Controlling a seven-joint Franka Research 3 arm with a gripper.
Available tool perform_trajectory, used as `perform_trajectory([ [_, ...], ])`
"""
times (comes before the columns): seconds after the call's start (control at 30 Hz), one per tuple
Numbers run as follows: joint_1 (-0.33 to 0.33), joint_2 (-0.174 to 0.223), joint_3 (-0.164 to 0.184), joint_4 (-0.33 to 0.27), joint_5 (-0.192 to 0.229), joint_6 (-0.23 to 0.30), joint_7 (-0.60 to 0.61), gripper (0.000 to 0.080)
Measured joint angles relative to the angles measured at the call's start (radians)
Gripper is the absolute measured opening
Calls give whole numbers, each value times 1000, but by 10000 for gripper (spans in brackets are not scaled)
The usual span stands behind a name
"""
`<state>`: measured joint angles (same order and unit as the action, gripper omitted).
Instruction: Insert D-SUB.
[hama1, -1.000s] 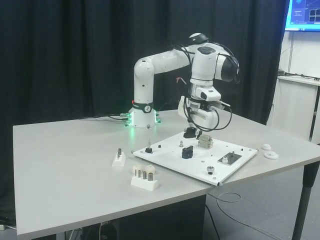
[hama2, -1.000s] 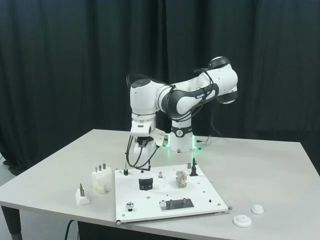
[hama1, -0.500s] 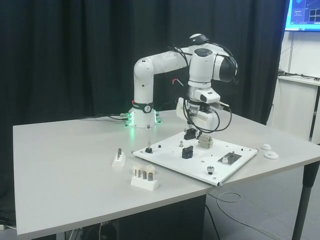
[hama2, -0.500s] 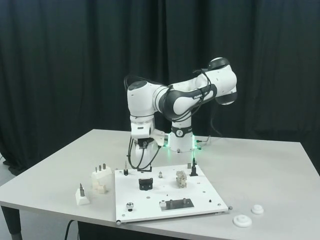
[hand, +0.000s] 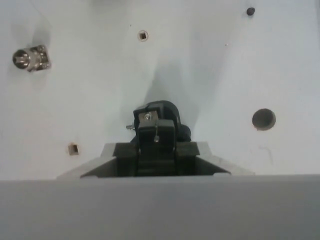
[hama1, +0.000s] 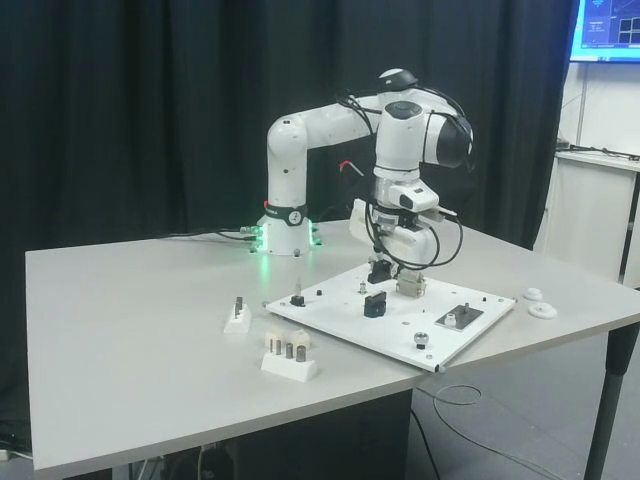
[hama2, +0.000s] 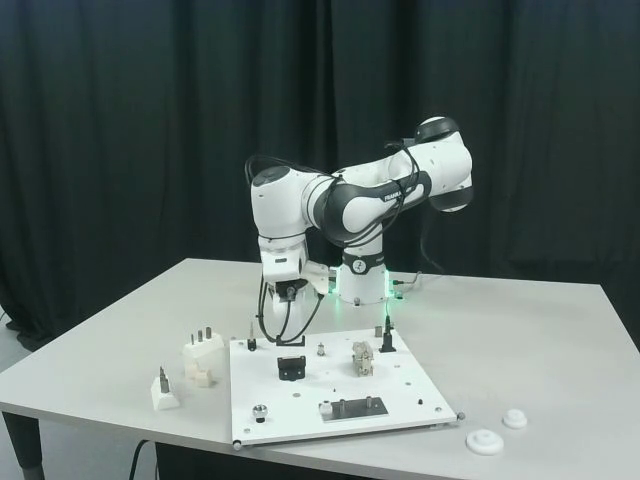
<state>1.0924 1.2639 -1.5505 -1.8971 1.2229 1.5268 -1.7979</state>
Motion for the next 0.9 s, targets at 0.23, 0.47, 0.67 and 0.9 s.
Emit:
perform_trajectory([
  [0.23, -2, 3, 6, -1, 3, 0, -12, 153],
  [0.47, -5, 3, 10, -1, 7, 1, -23, 153],
  [0.67, -8, 8, 11, -2, 9, 4, -38, 153],
  [0.9, -10, 10, 13, -4, 10, 9, -48, 153],
])
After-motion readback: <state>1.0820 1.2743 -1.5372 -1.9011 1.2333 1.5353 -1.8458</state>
